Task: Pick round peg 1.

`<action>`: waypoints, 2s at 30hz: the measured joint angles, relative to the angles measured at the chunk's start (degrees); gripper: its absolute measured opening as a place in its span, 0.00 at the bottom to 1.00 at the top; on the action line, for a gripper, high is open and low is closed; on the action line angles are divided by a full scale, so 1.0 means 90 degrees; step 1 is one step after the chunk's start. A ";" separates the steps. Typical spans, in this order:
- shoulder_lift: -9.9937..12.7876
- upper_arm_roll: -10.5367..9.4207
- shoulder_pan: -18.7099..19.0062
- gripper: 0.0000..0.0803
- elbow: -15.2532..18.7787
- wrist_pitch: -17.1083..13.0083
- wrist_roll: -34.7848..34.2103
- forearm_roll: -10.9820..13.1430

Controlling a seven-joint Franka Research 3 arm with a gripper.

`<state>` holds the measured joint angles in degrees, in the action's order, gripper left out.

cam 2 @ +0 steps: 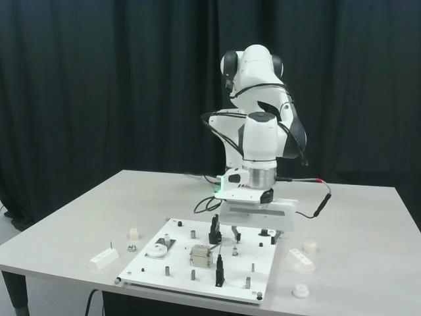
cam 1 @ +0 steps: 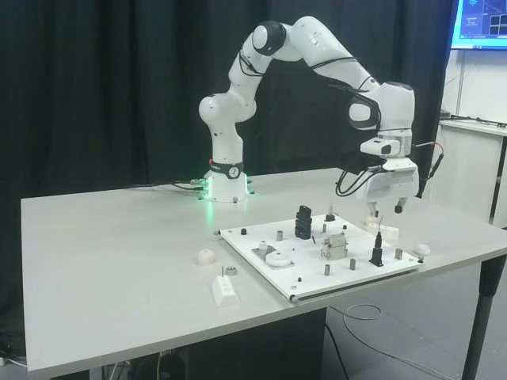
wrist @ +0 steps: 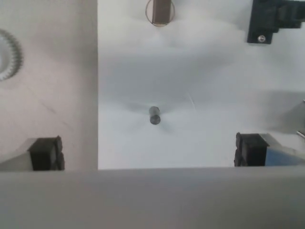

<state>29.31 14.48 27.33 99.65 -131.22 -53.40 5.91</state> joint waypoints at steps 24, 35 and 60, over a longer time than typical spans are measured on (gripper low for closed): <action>-0.0527 0.0566 -0.0807 1.00 0.0004 0.0900 0.1356 -0.1042; -0.0730 0.0560 -0.1819 1.00 0.0103 0.0994 0.2198 -0.0980; -0.0529 0.0613 -0.3482 1.00 0.0589 0.0023 0.2797 0.0221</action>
<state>24.55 20.00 -4.01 104.95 -131.01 -28.23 7.90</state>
